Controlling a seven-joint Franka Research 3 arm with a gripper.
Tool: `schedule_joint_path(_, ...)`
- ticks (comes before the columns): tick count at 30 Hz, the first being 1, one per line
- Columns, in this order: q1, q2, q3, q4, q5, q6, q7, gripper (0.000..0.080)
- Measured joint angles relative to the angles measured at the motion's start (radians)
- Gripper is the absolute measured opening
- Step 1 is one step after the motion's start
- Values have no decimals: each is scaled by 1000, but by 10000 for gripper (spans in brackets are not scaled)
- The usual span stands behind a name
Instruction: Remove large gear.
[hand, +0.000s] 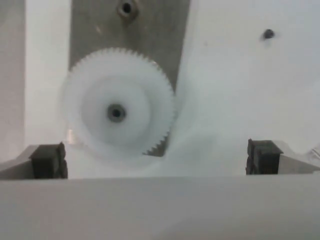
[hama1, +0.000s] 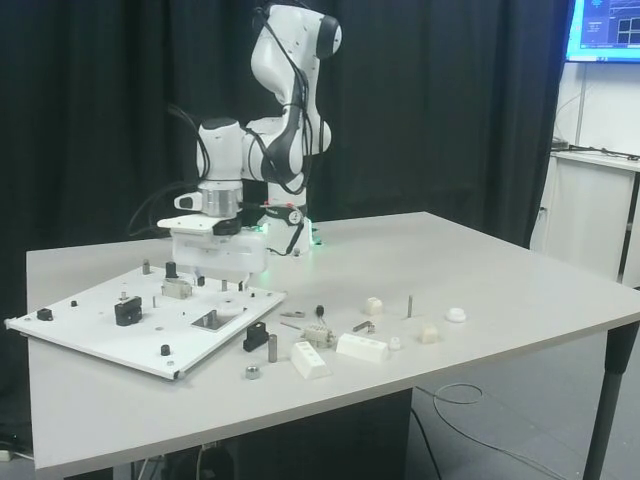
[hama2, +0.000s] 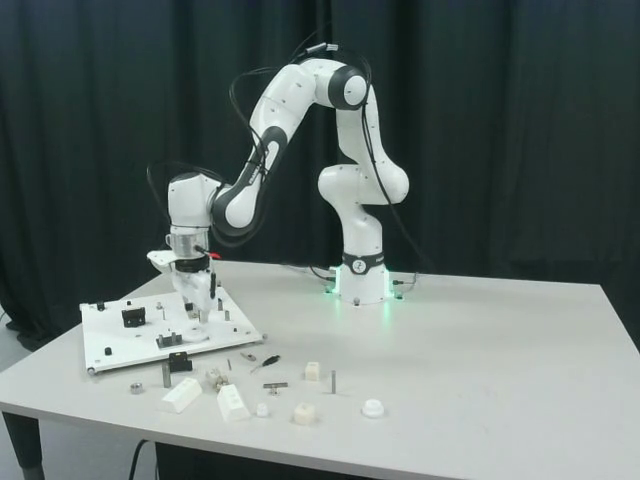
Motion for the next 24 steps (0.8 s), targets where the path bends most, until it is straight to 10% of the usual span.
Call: schedule_joint_path(24,39,21,20,-26,79,130,45,800)
